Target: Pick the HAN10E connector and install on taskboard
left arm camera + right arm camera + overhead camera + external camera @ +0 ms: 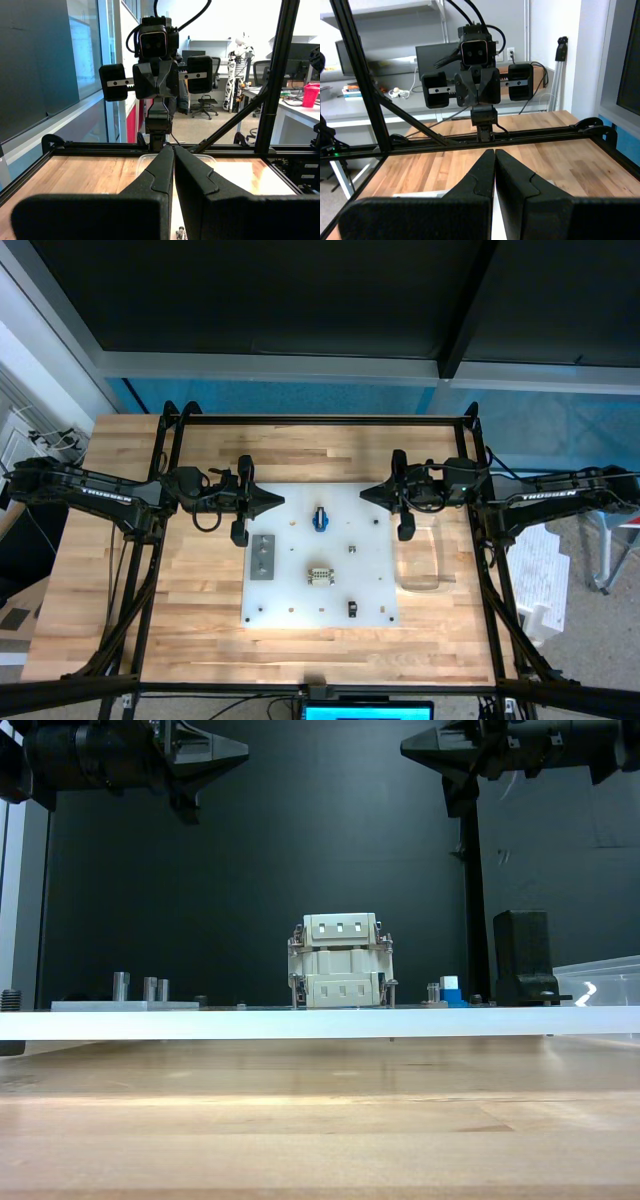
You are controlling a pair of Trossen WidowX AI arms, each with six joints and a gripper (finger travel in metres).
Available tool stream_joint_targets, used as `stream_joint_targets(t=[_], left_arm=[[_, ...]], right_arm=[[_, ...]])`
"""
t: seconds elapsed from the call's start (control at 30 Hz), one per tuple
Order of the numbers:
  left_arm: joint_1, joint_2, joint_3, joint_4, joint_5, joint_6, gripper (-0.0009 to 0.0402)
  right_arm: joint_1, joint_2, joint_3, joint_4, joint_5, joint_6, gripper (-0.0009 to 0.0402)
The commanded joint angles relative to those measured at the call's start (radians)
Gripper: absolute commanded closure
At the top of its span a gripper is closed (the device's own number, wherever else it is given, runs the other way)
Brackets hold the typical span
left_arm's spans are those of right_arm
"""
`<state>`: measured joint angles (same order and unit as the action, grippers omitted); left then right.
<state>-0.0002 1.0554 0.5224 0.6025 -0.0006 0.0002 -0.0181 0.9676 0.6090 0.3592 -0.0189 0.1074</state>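
The white taskboard lies flat at the table's middle. The pale HAN10E connector stands on it near the centre. In the low view the connector sits as the upper tier on a beige socket. My left gripper hovers high over the board's far left edge, shut and empty, its fingers pressed together. Over the far right edge hangs my right gripper, also shut on nothing. The two point at each other, well above and behind the connector.
On the board are a blue knob, a grey metal block and a small black part. A clear plastic tray lies right of the board. A black frame rims the table.
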Motion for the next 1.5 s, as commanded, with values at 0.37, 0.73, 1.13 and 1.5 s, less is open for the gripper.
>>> stream_joint_targets(t=[0.37,0.73,1.13,1.5], left_arm=[[0.000,0.000,0.000,0.000,0.000,0.000,0.0392],[0.000,0.000,0.000,0.000,0.000,0.000,0.0392],[0.000,0.000,0.000,0.000,0.000,0.000,0.0392],[0.000,0.000,0.000,0.000,0.000,0.000,0.0392]], right_arm=[[0.000,-0.001,-0.055,0.067,0.019,0.015,0.0393],[0.000,0.018,-0.052,0.086,0.019,0.016,0.0393],[-0.002,0.045,-0.051,0.124,0.020,0.011,0.0393],[-0.003,0.045,-0.051,0.115,0.026,0.015,0.0393]])
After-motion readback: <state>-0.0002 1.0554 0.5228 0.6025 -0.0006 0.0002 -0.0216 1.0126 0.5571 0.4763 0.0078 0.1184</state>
